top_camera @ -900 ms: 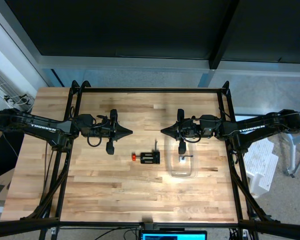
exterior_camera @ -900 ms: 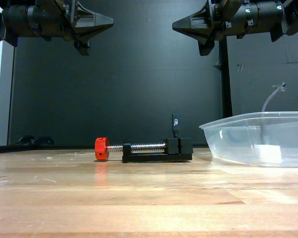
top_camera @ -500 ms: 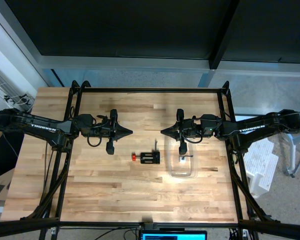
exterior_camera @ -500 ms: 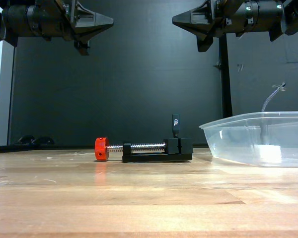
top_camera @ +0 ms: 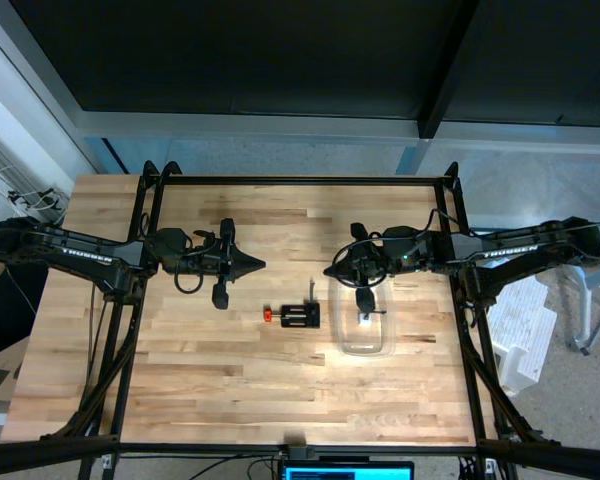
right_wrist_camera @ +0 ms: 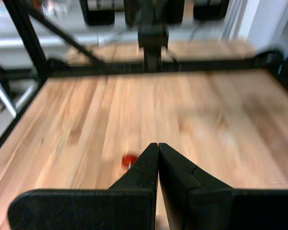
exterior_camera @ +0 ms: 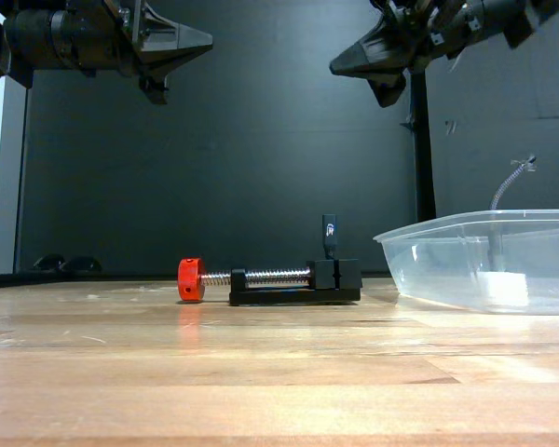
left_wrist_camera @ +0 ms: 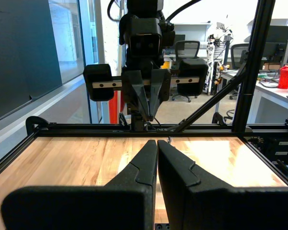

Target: Pick the USB-C connector and install on taskboard

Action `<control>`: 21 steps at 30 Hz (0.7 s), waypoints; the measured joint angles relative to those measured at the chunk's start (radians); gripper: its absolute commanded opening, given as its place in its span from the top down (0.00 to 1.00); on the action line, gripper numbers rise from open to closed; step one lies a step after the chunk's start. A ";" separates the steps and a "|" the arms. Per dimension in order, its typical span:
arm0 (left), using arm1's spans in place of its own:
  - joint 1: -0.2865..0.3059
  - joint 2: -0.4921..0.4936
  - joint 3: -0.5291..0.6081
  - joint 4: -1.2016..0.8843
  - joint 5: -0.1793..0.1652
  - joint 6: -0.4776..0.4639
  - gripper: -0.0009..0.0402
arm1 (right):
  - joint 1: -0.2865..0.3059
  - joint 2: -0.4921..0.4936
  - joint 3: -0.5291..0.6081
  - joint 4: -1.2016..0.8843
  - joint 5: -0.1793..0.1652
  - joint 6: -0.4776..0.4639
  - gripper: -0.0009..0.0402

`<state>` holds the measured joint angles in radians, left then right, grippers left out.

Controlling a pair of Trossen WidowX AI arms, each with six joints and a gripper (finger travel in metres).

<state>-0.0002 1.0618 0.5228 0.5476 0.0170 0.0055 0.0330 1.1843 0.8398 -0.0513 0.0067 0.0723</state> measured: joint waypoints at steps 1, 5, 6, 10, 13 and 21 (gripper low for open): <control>0.000 0.000 0.000 0.000 0.000 0.000 0.98 | 0.002 0.000 0.017 -0.049 0.000 0.016 0.98; 0.000 0.000 0.000 0.000 0.000 0.000 0.98 | 0.011 0.000 0.076 -0.209 0.000 0.084 0.98; 0.000 0.000 0.000 0.000 0.000 0.000 0.98 | 0.016 0.000 0.087 -0.247 0.000 0.093 0.98; 0.000 0.000 0.000 0.000 0.000 0.000 0.98 | 0.040 0.016 0.137 -0.376 0.003 0.127 0.98; 0.000 0.000 0.000 0.000 0.000 0.000 0.98 | 0.055 0.047 0.186 -0.479 0.001 0.138 0.98; 0.000 0.000 0.000 0.000 0.000 0.000 0.98 | 0.088 0.142 0.315 -0.716 0.000 0.158 0.98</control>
